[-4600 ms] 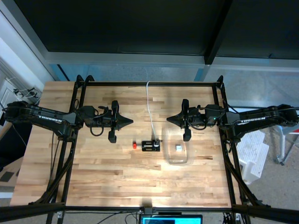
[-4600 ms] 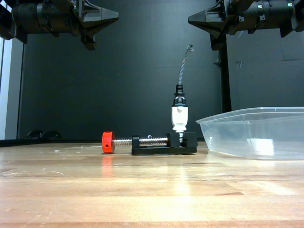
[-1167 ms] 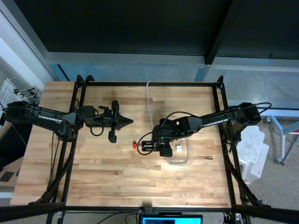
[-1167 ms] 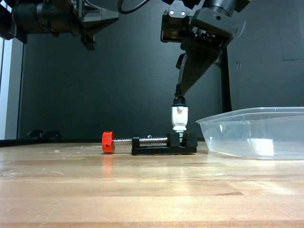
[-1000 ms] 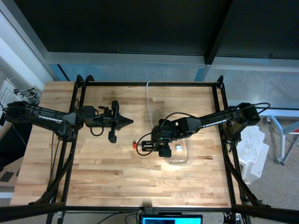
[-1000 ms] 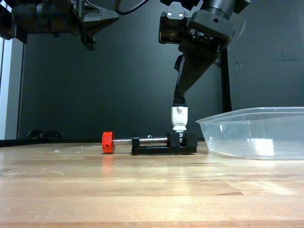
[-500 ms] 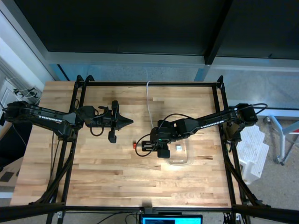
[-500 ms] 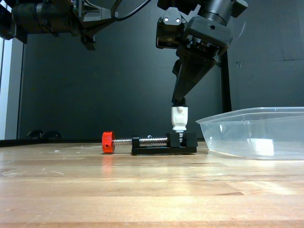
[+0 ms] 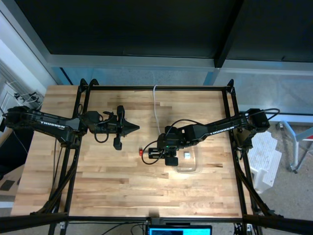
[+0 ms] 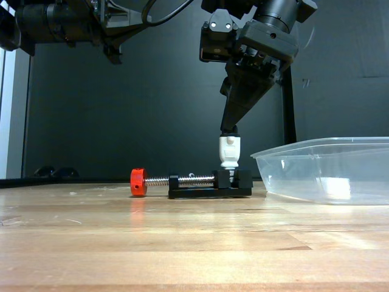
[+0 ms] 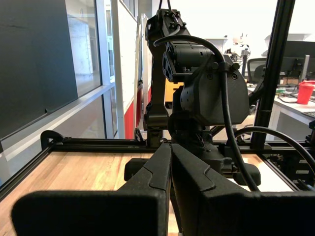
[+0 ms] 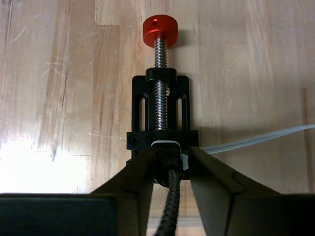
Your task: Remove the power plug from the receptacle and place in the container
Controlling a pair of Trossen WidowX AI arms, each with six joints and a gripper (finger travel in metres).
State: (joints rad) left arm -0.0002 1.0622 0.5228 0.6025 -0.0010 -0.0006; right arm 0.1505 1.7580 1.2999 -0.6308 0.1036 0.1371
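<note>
The receptacle [image 10: 209, 182] is a small black block with a red knob [image 10: 138, 182] and a white socket [image 10: 229, 152] standing upright on it. The black power plug [image 12: 167, 158] sits in that socket, its cord stub [image 12: 170, 206] rising between my fingers. My right gripper [image 12: 170, 158] [image 10: 230, 129] is open, pointing down, one finger on each side of the plug. The container [image 10: 328, 170] [image 9: 188, 164], a clear tub, lies just right of the receptacle. My left gripper [image 9: 131, 128] [image 11: 171, 162] hangs shut and parked over the left of the table.
A small white-grey cube [image 9: 187, 155] lies inside the tub. A long white cable [image 9: 156, 110] runs from the receptacle towards the table's far edge. Black frame rails [image 9: 156, 88] border the wooden table [image 9: 112, 191].
Over the last second my right gripper has sunk a little further along the cord stub, down to the plug. The left arm, receptacle and tub have not moved.
</note>
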